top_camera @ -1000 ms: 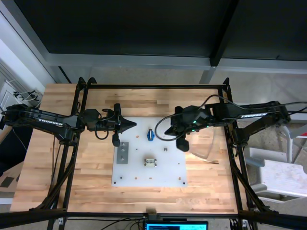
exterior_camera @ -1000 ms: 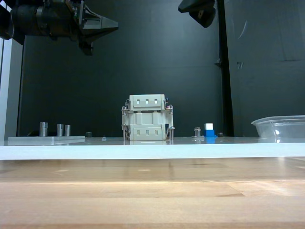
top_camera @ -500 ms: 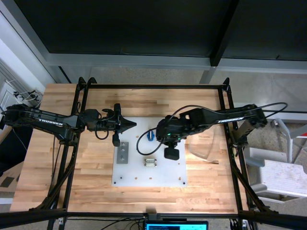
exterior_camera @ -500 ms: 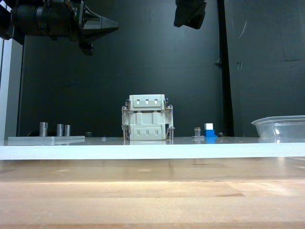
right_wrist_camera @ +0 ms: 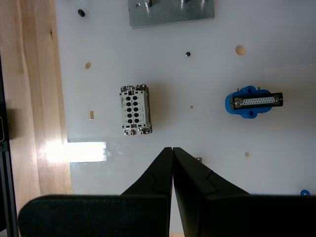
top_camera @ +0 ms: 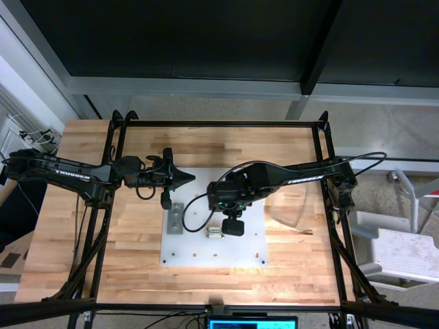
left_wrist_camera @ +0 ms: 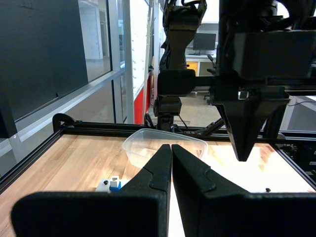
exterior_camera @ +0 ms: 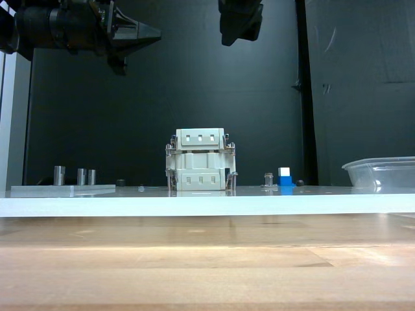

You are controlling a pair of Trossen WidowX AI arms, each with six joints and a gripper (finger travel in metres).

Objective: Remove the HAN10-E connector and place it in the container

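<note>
The HAN10-E connector (top_camera: 215,232) is a pale grey-beige block standing upright on the white board (top_camera: 247,250), also seen in the low view (exterior_camera: 200,162) and the right wrist view (right_wrist_camera: 135,109). My right gripper (top_camera: 230,221) hangs high over the board, pointing down, just right of the connector and not touching it; its fingers (right_wrist_camera: 172,149) are shut and empty. My left gripper (top_camera: 185,178) hovers shut at the board's far left (left_wrist_camera: 171,146). The clear container (top_camera: 291,209) sits off the board's right edge (exterior_camera: 382,172).
A grey metal plate (top_camera: 175,219) with pegs lies on the board's left side. A blue connector (right_wrist_camera: 253,102) sits on the far part of the board. The black frame rails (top_camera: 333,205) border the wooden table.
My right arm has swung left and nearer, from beside the container to above the board close to the connector. The left arm and the connector have not moved.
</note>
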